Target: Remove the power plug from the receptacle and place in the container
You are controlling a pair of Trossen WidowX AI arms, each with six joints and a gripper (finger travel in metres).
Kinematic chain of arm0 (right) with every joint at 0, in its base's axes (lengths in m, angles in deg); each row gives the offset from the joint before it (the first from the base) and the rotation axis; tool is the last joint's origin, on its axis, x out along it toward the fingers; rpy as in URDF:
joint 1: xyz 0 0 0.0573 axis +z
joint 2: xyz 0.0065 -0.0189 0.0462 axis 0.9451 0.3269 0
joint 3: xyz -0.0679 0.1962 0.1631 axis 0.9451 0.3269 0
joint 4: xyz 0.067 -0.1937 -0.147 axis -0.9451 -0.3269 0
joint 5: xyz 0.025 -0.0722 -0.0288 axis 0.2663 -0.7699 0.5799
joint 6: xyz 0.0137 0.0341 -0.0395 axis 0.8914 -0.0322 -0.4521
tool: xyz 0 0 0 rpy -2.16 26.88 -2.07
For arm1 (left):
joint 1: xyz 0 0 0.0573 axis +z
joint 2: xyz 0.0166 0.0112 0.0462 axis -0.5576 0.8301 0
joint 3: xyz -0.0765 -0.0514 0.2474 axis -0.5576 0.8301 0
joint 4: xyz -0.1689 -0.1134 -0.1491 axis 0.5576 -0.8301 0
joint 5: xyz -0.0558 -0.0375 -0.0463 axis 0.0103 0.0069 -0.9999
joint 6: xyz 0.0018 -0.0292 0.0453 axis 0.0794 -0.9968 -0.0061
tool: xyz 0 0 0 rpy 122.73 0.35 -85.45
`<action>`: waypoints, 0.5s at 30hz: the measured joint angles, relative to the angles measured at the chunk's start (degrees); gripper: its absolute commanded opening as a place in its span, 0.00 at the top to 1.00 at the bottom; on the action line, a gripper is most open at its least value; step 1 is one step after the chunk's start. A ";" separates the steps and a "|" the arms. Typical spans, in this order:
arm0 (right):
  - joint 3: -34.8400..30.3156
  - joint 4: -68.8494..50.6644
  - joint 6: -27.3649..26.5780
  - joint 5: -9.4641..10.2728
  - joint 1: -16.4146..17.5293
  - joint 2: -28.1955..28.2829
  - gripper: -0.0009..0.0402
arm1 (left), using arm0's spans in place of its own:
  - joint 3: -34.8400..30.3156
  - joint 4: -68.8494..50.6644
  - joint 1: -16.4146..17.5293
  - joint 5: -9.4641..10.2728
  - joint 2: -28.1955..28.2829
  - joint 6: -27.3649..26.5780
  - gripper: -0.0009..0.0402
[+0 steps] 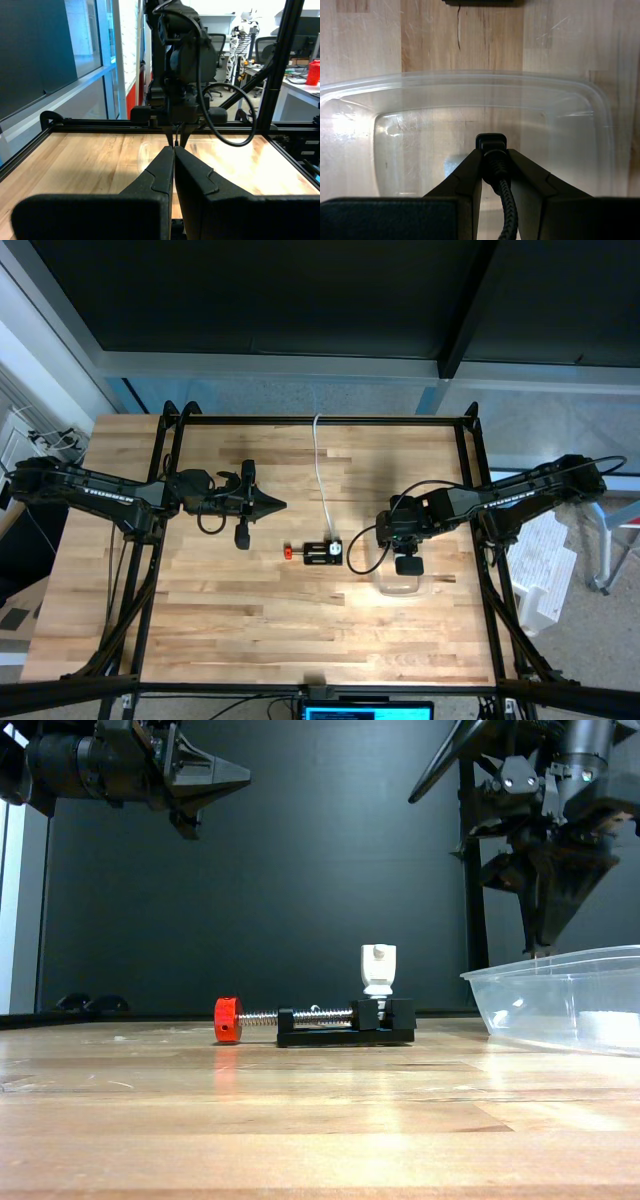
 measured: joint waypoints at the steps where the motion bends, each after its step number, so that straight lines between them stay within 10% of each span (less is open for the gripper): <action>1: 0.81 0.81 0.00 0.00 0.00 -0.17 0.98 | 0.00 0.00 0.00 0.00 0.00 0.00 0.98; 15: 5.92 3.37 1.51 -0.02 0.57 -2.56 0.83 | -0.02 0.00 0.00 0.02 0.00 0.00 0.98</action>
